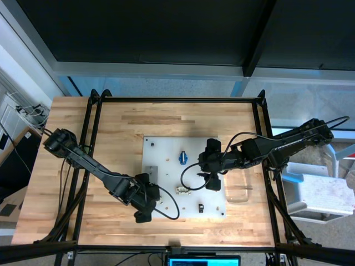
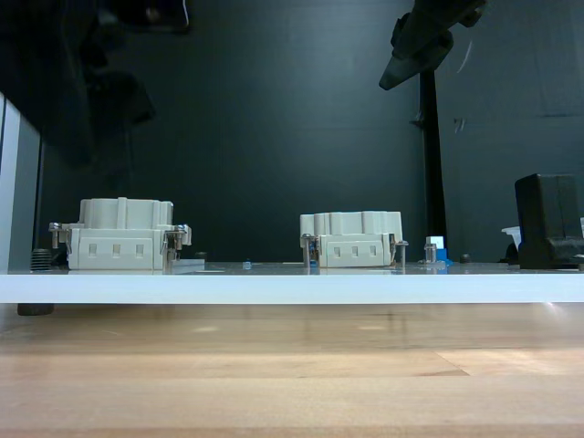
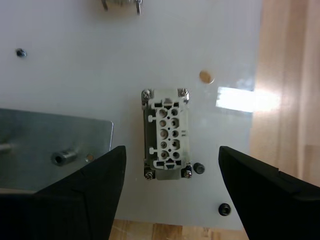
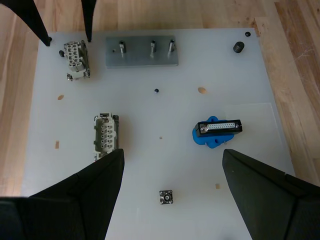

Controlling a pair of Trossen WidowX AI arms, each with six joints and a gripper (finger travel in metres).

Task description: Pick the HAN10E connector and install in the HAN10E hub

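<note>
The left gripper (image 3: 171, 148) hangs over the near left corner of the flat white board (image 1: 166, 147). In the high view that is at about 7 o'clock from the board's middle. Its two black fingers (image 3: 90, 190) are spread wide apart and hold nothing.

Right under it, in the gap between the fingers, sits the HAN10E connector (image 3: 166, 134). It is a small pale beige plug block with two rows of tiny dark dots. The fingers are up above it and do not touch it. The connector stands on the board, just past the 6 o'clock end of the plain grey metal block (image 1: 150, 174). In the high view the gripper hides it.

The HAN10E hub (image 1: 183, 190) is a small beige socket with shiny metal tabs at its ends. It stands on the board at 6 o'clock from the middle, apart from the connector.

The right gripper (image 4: 172, 151) hovers above the board at about 3 o'clock from the middle. Its fingers are wide apart too, and it holds nothing.

A blue upright piece (image 1: 183, 158) stands at 12 o'clock from the middle. A small black part (image 1: 201, 208) sits at 5 o'clock. The board lies on a pale wooden table (image 1: 111, 122).
</note>
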